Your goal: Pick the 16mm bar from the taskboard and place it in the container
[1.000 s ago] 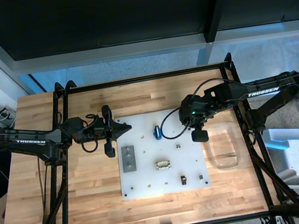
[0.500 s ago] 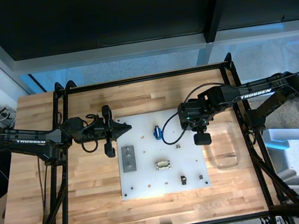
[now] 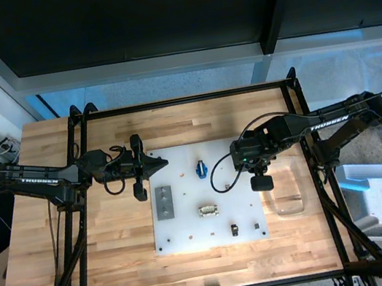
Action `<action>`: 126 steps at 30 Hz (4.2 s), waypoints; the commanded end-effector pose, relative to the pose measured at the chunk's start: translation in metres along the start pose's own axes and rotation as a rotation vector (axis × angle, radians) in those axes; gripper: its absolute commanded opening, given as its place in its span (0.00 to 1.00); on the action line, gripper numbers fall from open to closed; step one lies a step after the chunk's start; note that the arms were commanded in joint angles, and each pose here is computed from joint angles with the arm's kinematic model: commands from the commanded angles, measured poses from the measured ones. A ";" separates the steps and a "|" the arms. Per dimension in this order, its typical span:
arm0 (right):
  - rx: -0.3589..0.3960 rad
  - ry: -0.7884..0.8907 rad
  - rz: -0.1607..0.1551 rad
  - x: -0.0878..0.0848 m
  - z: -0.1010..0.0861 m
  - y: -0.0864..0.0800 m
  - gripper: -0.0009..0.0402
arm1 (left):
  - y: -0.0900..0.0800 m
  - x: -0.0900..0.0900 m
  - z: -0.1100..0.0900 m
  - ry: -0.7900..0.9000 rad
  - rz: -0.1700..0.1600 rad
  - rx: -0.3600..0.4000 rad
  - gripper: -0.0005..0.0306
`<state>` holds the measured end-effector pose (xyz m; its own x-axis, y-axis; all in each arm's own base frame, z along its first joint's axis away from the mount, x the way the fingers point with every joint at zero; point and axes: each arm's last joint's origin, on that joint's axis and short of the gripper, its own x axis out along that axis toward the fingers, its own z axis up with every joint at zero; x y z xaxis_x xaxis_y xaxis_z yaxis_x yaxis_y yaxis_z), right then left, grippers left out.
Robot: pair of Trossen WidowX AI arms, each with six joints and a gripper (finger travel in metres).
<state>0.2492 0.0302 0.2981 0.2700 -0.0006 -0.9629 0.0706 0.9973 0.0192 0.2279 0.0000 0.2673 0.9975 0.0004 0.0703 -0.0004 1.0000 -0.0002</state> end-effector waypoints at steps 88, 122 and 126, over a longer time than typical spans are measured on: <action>-0.062 0.088 0.046 0.068 -0.009 0.150 0.54 | 0.000 0.000 0.000 0.000 0.000 0.000 0.02; -0.100 0.071 0.027 0.102 -0.026 0.156 0.50 | 0.000 0.000 0.000 0.000 0.000 0.000 0.02; -0.102 0.076 0.023 0.105 -0.027 0.157 0.51 | 0.000 0.000 0.000 0.000 0.000 0.000 0.02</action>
<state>0.2627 0.1883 0.1938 0.1990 0.0248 -0.9797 -0.0318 0.9993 0.0189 0.2278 0.0000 0.2671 0.9976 0.0004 0.0696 -0.0003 1.0000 -0.0006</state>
